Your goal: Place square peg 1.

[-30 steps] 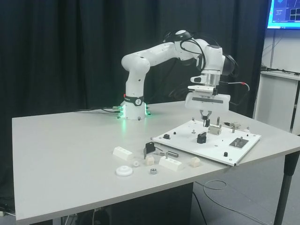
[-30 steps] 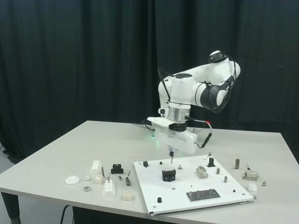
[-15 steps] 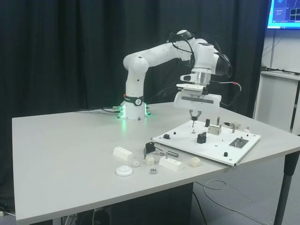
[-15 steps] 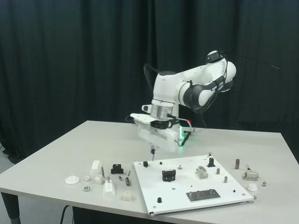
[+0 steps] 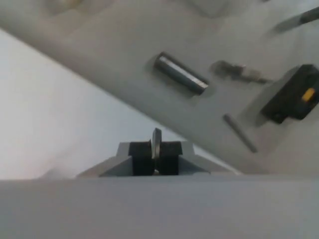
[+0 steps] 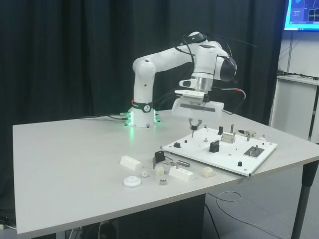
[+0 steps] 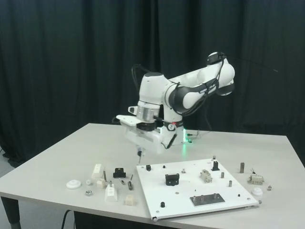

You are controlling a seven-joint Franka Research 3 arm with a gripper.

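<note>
Between the closed jaws [image 5: 156,158] sits the square peg [image 5: 156,143], clamped.

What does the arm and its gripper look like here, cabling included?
White Franka arm with rounded link shells and black bands at the joints, on a base lit green. Black cables loop loosely around the wrist. The gripper has a wide, flat white body with two short dark fingers beneath; in the wrist view the fingers are black blocks.

Even overhead room light, soft shadows on the table [image 6: 75,149]; the wrist view is blurred throughout.
</note>
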